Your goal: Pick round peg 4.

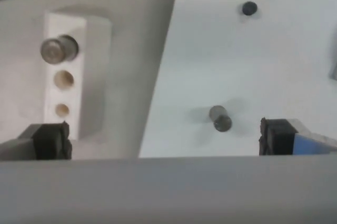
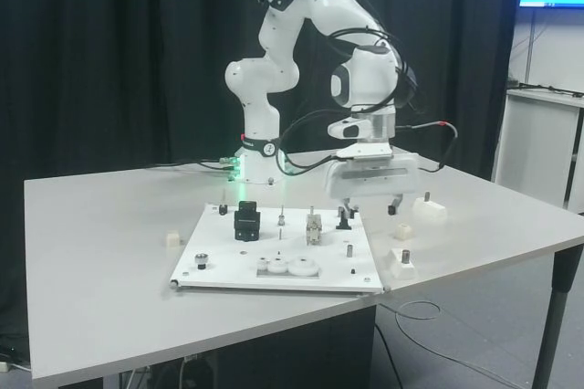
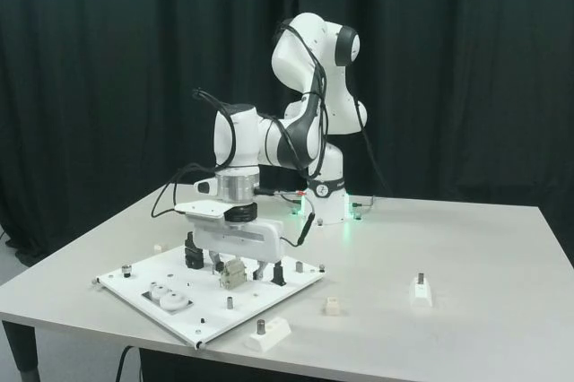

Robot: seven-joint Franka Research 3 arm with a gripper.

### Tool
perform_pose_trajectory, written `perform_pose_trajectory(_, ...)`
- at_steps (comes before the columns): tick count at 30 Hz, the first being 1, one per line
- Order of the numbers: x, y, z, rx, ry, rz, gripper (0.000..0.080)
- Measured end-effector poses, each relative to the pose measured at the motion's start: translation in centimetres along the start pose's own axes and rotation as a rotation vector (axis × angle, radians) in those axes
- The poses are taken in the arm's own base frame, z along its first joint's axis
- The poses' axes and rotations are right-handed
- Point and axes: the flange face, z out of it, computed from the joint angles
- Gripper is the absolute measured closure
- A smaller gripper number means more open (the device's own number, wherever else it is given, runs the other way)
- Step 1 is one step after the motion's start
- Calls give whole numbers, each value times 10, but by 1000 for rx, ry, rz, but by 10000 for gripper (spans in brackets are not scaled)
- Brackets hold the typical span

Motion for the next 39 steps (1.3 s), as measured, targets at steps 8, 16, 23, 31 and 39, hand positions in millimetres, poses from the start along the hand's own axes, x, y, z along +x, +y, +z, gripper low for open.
perform_pose_trajectory(8,-2,-15,2,10,10,76,3)
perform_pose_trajectory(16,-4,-28,11,11,15,131,3)
perform_pose_trajectory(23,-4,-37,24,6,21,158,3)
perform_pose_trajectory(31,-7,-49,38,0,22,201,3)
perform_pose_trajectory(39,-13,-58,52,-11,16,223,3)
